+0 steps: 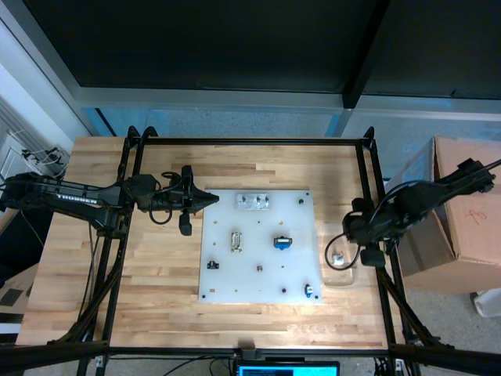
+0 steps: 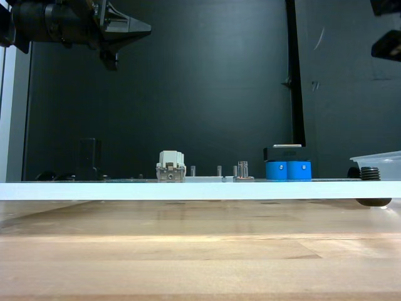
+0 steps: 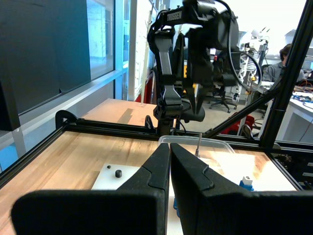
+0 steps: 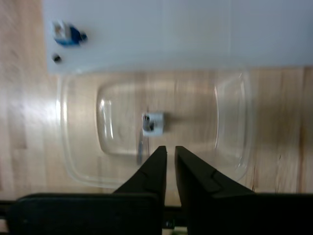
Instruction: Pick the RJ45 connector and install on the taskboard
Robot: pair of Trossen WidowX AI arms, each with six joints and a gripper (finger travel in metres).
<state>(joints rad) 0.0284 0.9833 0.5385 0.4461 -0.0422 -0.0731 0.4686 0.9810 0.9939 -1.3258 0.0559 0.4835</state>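
Fingers (image 4: 154, 166) of your right gripper (image 4: 170, 148) are drawn nearly together, with only a thin slit between them and nothing in it. Just past the tips, the RJ45 connector (image 4: 153, 123) lies free on the floor of a clear plastic tray (image 4: 63, 122), touched by neither gripper. From the high view you can see that the tray stands on the wooden table (image 1: 156, 290) just beside the right edge of the white taskboard (image 1: 258, 254), so the connector is clear of the board and of any seat on it. The right gripper hangs over the tray, pointing down.

Your left gripper (image 3: 169, 145) is likewise closed to a hairline gap and holds nothing. It sits at the board's left edge, toward the far corner, and points across the board to the right. The low view shows it well above the board's surface. On the board itself stand a blue block (image 1: 282, 242) and a beige socket (image 1: 235, 240).
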